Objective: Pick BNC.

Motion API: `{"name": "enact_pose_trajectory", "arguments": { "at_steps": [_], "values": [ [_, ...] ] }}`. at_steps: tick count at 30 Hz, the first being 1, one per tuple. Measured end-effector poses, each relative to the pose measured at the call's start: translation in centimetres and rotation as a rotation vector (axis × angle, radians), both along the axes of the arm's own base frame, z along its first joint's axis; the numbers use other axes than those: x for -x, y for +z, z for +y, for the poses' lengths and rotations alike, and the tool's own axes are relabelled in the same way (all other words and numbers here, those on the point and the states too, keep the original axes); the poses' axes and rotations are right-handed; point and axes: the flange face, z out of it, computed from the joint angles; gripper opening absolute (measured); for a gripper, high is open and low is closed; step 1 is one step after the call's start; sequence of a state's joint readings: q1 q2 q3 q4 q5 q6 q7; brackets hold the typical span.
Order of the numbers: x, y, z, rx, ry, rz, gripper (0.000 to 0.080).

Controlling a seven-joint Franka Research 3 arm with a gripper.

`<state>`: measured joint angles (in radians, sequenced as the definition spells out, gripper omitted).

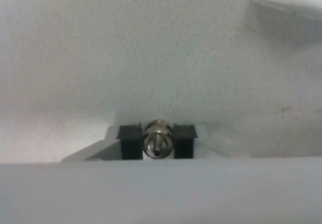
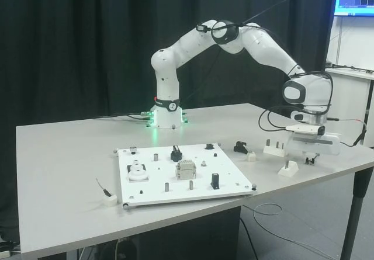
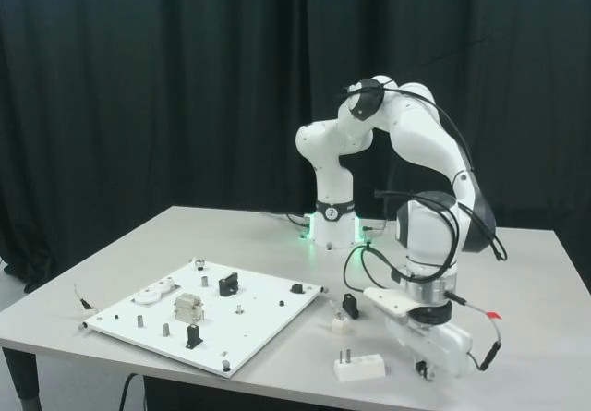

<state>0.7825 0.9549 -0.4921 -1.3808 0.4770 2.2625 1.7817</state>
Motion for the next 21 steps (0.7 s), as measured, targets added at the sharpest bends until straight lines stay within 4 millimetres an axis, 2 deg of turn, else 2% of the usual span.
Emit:
{"name": "enact_pose_trajectory", "arguments": {
  "at_steps": [4,5,21],
  "values": [
    [0.0,0.1,0.1,0.0,0.002,0.007,0.0194],
    [0.0,0.1,0.1,0.0,0.002,0.008,0.0122],
    [-0.2,1.1,0.4,0.002,0.027,0.021,0.0123]
  ]
}}
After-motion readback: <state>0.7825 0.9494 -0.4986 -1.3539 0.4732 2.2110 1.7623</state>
